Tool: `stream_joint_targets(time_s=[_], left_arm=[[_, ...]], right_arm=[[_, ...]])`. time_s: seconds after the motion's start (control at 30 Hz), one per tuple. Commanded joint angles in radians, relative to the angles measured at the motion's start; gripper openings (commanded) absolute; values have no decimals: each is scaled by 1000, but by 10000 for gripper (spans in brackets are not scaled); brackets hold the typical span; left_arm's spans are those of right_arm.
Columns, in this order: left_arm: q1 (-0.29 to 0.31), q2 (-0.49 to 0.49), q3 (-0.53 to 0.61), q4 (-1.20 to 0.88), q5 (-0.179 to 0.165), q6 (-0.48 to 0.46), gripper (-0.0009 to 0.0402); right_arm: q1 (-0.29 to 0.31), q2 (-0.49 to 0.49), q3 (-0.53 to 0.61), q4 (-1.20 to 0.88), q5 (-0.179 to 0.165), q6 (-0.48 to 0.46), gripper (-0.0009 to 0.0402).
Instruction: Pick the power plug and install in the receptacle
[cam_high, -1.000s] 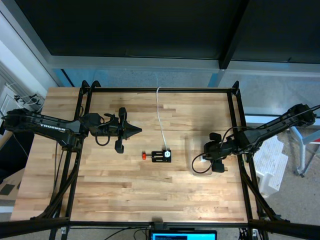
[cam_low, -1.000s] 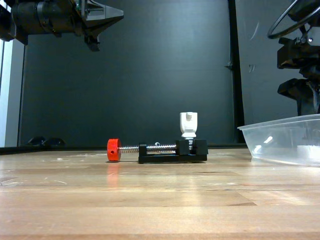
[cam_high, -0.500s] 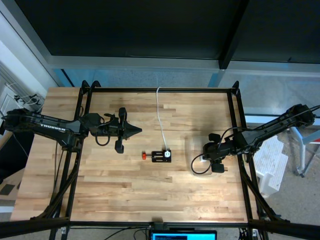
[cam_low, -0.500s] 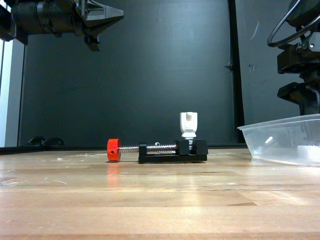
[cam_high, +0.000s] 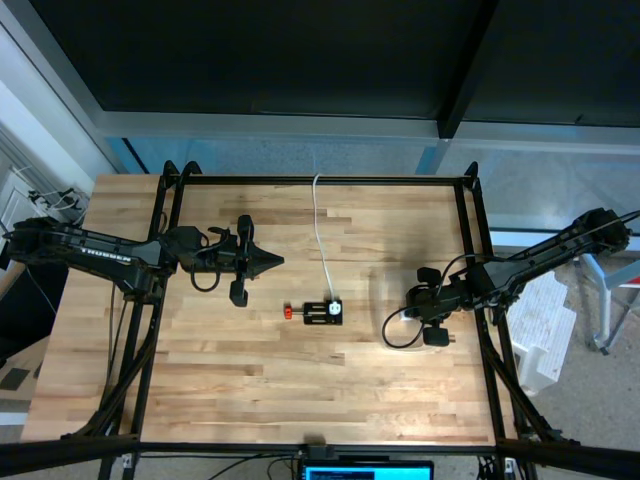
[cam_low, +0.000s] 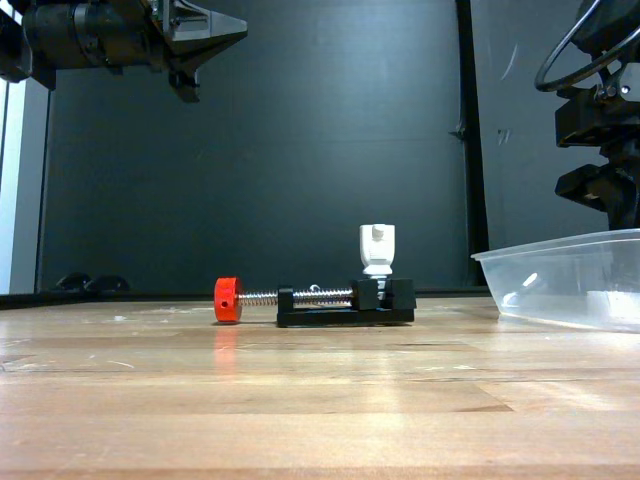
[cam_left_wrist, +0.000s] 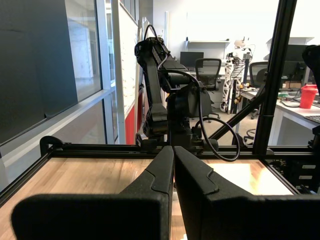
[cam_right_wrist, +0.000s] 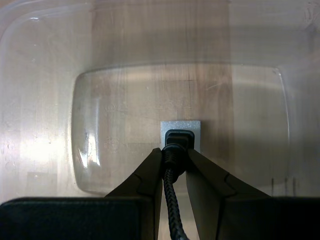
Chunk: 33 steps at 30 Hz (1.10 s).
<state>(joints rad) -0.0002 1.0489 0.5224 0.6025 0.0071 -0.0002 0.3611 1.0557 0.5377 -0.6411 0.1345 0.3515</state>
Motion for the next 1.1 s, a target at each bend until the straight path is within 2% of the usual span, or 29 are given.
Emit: stream_joint_targets(time_s=[0.03, 0.7, 1.1], left_arm=[[0, 0, 0, 0, 0, 0, 0], [0, 0, 0, 0, 0, 0, 0], [0, 0, 0, 0, 0, 0, 0]], right_arm=[[0, 0, 10, -6, -4, -2, 4], [0, -22, 171, -199, -5, 10, 0], [-24, 21, 281, -293, -5, 16, 0]])
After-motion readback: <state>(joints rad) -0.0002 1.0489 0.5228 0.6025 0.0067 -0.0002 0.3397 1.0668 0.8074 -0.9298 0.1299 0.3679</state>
